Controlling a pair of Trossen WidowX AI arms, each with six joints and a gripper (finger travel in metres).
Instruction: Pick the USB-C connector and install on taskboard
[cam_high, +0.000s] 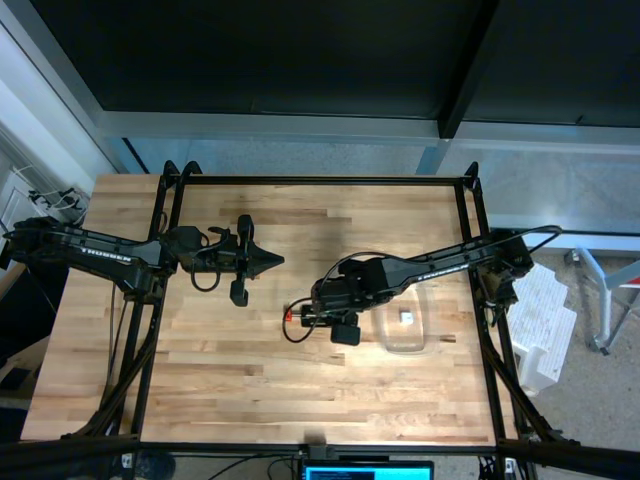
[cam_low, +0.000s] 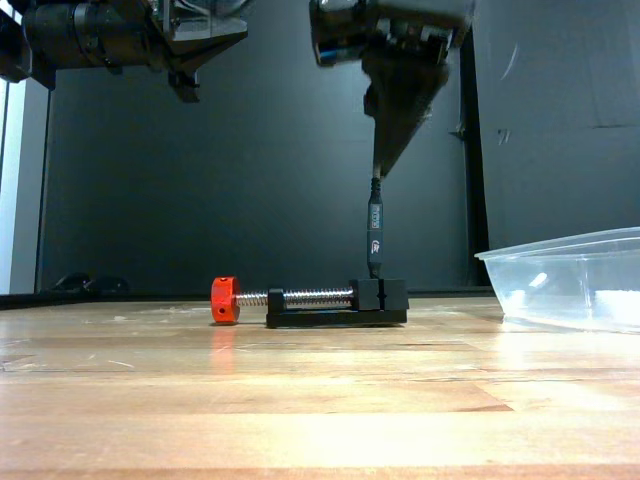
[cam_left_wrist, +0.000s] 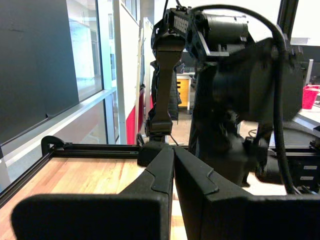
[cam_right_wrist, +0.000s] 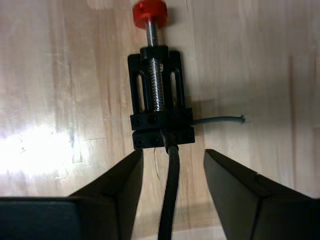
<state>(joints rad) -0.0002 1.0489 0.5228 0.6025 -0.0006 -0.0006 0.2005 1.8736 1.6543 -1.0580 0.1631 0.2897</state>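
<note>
Wooden table (cam_high: 250, 380): right gripper (cam_right_wrist: 172, 154) gapes over slim USB-C connector (cam_low: 375, 235) upright in black taskboard (cam_low: 385, 298); left gripper (cam_left_wrist: 173, 150) aloft, pinched.

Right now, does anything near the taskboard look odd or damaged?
A short grey cord with a frayed end sticks out beside the taskboard. The USB-C connector stands upright in it, below the open right gripper. The left gripper hangs shut at left.
</note>
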